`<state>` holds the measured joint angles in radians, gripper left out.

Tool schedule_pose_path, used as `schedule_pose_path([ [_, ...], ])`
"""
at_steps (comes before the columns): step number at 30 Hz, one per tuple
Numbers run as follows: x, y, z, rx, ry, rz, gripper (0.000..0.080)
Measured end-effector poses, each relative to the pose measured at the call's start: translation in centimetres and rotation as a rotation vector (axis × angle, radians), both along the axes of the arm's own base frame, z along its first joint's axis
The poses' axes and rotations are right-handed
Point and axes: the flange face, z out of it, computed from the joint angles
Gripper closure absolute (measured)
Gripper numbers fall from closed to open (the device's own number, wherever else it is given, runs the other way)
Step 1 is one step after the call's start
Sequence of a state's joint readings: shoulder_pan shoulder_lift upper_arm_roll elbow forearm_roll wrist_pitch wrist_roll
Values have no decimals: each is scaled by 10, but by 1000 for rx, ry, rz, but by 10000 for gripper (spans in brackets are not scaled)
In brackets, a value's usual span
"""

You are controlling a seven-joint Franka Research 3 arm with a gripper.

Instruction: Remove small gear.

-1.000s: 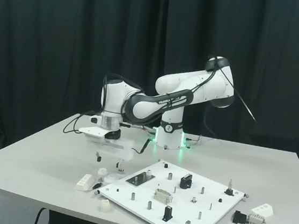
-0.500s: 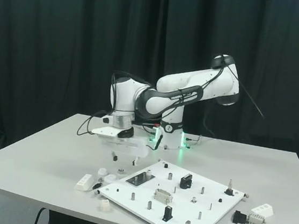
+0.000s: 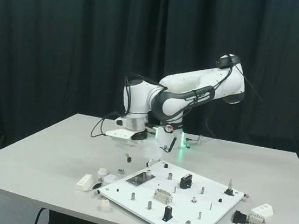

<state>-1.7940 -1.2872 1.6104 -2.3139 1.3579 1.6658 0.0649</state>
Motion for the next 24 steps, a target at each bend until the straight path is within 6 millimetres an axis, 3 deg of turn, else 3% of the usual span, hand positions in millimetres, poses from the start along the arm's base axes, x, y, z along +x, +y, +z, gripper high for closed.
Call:
schedule_pose_path([
  [11, -10, 27, -1, -34, -14, -1, 3],
  [24, -13, 41, -6, -64, -33, 7, 3],
])
